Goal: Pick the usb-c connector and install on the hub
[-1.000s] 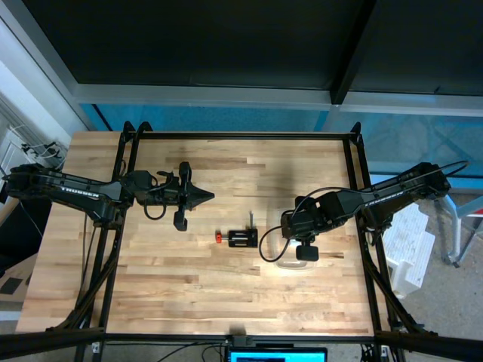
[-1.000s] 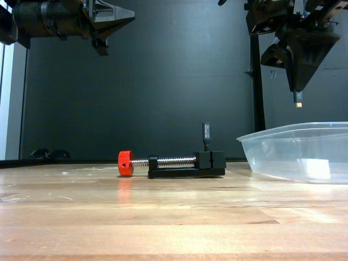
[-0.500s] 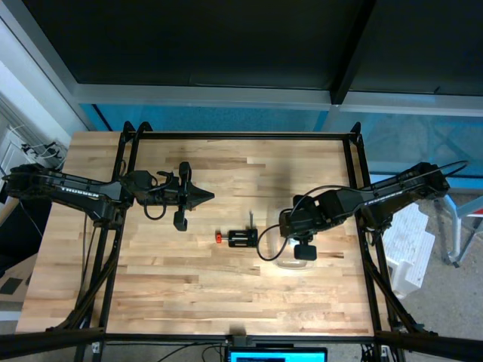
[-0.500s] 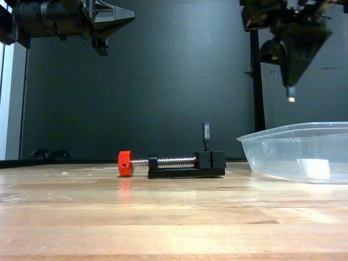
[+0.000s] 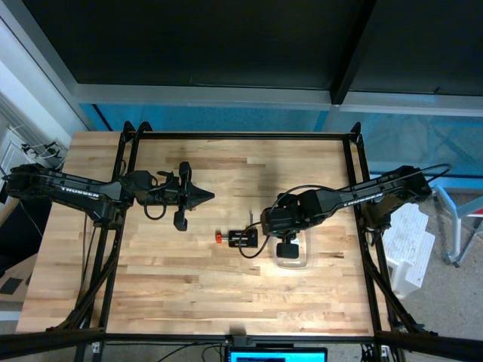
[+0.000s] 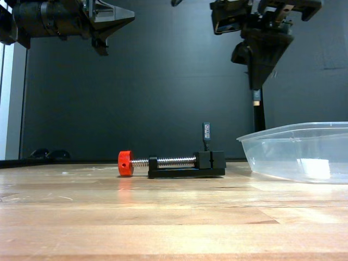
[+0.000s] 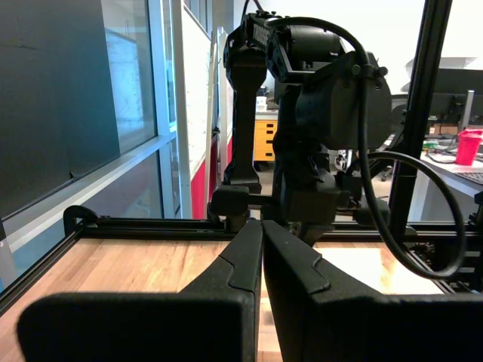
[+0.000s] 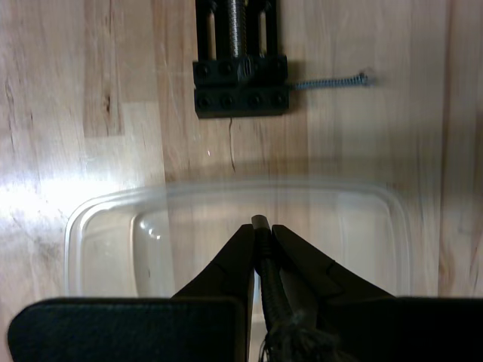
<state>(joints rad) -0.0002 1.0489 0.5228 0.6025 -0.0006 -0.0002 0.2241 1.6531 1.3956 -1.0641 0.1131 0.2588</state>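
A black clamp (image 5: 240, 238) with a red knob (image 6: 125, 162) lies mid-table, and the thin dark hub (image 6: 206, 132) stands upright in it. My right gripper (image 6: 255, 89) hangs high, to the right of the hub and near the left rim of a clear container. It is shut on the usb-c connector (image 6: 255, 101), which points straight down with its cable looping behind. In the right wrist view the connector (image 8: 259, 223) sticks out between the fingers, over the container, with the clamp (image 8: 240, 87) beyond it. My left gripper (image 5: 205, 196) hovers high at the left, shut and holding nothing (image 7: 262, 226).
A clear plastic container (image 6: 304, 157) sits on the table right of the clamp, its rim (image 8: 113, 207) under the right gripper. The connector's black cable (image 5: 247, 250) loops down beside the clamp. Black frame posts stand at the table's far corners.
My right gripper has carried the usb-c connector leftward, from over the container's middle to its left rim, closer to the clamp. The left arm has not moved.
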